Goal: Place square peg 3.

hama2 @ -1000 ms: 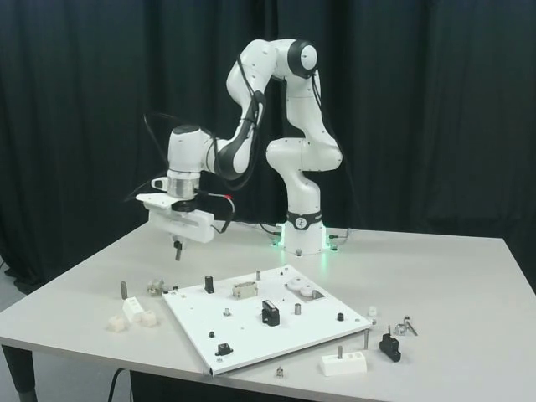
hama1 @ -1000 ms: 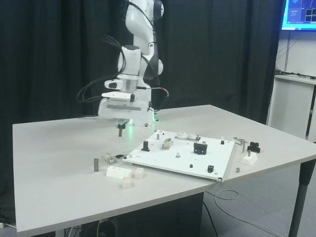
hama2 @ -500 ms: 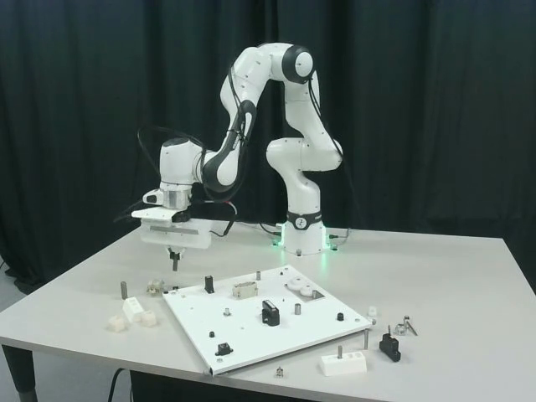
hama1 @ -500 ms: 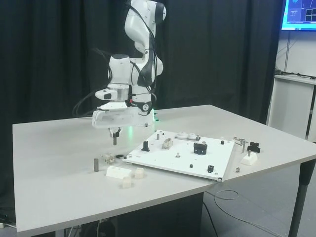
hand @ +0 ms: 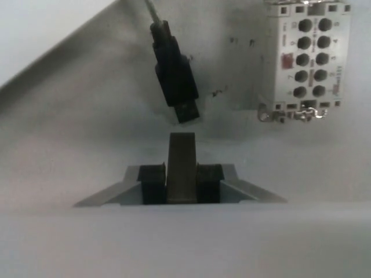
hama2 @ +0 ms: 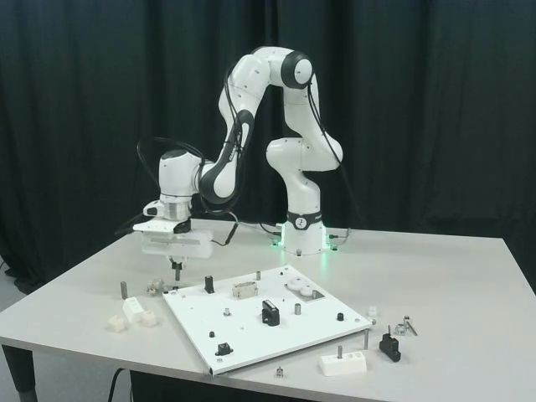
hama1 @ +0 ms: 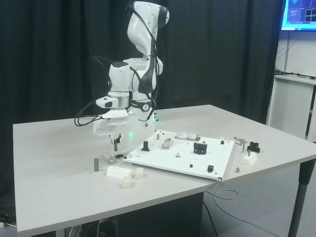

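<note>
Square peg 3 point(hand: 181, 168): dark, short bar of square section, upright, clamped between the gripper point(hand: 181, 184) fingers. Hangs above the table, just off the white board's point(hama2: 276, 335) corner.

Black curtains point(hama2: 419, 109) hang from top to bottom behind a grey table point(hama1: 54, 163) with a dark leg point(hama1: 299, 197) at one corner. Beyond the table's far corner stands a white cabinet point(hama1: 291, 103), with a lit screen point(hama1: 299, 14) mounted high above it. The floor point(hama1: 256, 217) is grey.
</note>
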